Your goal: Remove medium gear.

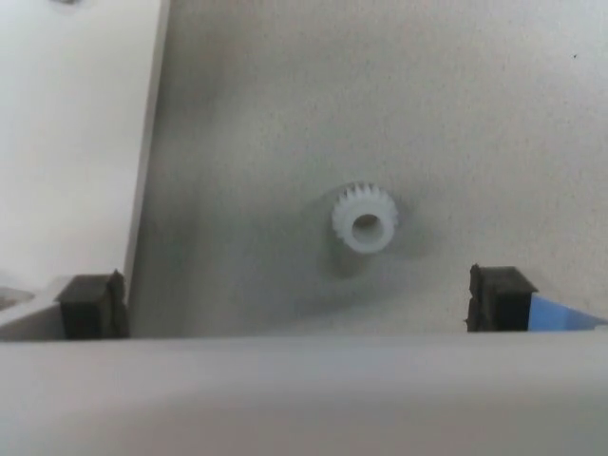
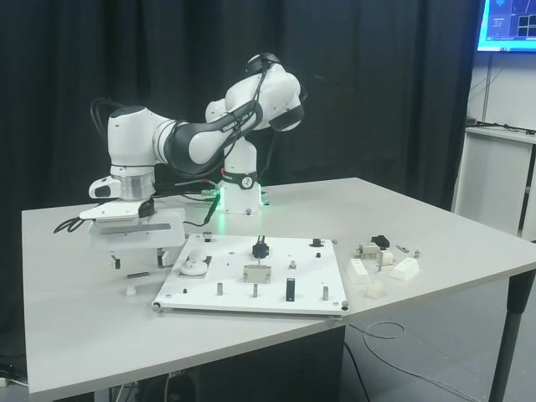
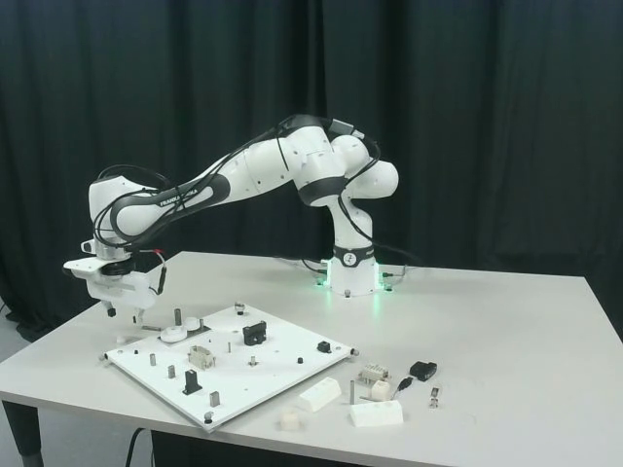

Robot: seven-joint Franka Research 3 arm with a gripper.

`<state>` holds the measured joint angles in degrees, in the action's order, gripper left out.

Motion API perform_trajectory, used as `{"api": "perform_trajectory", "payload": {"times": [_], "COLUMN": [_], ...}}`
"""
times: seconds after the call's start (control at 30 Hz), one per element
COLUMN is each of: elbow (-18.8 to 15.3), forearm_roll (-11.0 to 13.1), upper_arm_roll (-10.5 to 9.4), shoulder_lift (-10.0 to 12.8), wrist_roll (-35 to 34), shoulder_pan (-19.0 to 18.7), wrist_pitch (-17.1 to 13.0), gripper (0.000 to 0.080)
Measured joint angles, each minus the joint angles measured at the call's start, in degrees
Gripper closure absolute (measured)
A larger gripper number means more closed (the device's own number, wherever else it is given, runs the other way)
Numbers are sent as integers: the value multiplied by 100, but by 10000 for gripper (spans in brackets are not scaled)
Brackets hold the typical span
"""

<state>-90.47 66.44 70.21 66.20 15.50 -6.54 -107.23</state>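
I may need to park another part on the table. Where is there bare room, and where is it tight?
The grey table is bare between the robot base and its far end, and along the edge behind the gripper. It is tight on the white board, studded with pegs, and among the loose small parts beside it. A white gear lies under the gripper.

You see a white toothed gear (image 1: 363,220) on the grey table (image 1: 456,114), black fingertips (image 1: 92,306) on the gripper (image 1: 294,306), a white board (image 2: 276,280) dotted with black and grey parts, the white arm (image 3: 253,175) with black joints, a green glow at its base (image 3: 352,282), and a black curtain (image 3: 487,117).
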Motion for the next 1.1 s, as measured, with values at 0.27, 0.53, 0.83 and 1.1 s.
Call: {"api": "perform_trajectory", "payload": {"times": [0.27, 0.53, 0.83, 1.1], "elbow": [19, 36, 33, -104], "forearm_roll": [0, -23, -299, -572], "upper_arm_roll": [0, 3, 3, -11], "shoulder_lift": [-5, -13, -169, -427], "wrist_roll": [-88, -259, -936, -1368], "shoulder_pan": [0, 0, -10, -99], "wrist_pitch": [0, 88, 485, 743], "gripper": [3, 3, 3, 3]}}
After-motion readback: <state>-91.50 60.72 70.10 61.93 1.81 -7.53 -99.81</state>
